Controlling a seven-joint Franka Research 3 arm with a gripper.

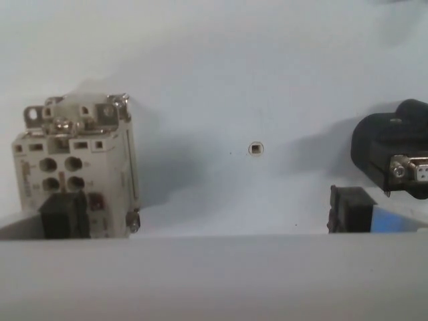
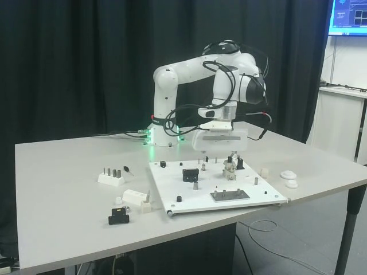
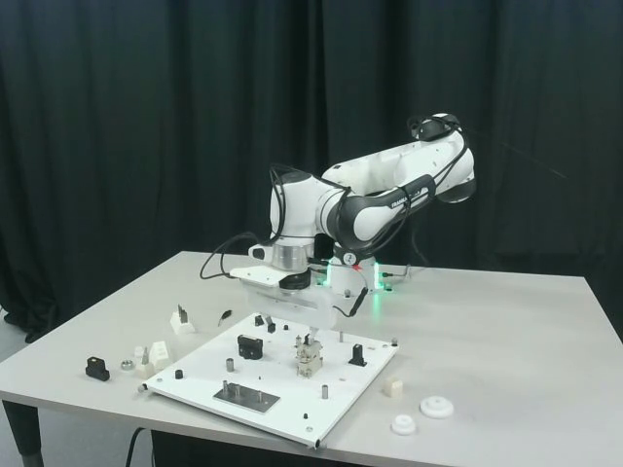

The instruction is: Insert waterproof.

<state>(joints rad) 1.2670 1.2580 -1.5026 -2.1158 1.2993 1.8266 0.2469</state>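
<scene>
Black curtains hanging behind grey table; white cabinet standing w/ screen glowing above.

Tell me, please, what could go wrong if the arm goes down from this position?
1. One finger of the open hand appears in line with the white connector block; going straight down, it may strike it.
2. The black connector lies near the other finger, so a sideways shift could knock it.
3. The hand holds nothing; closing here would probably grip only air.
</scene>
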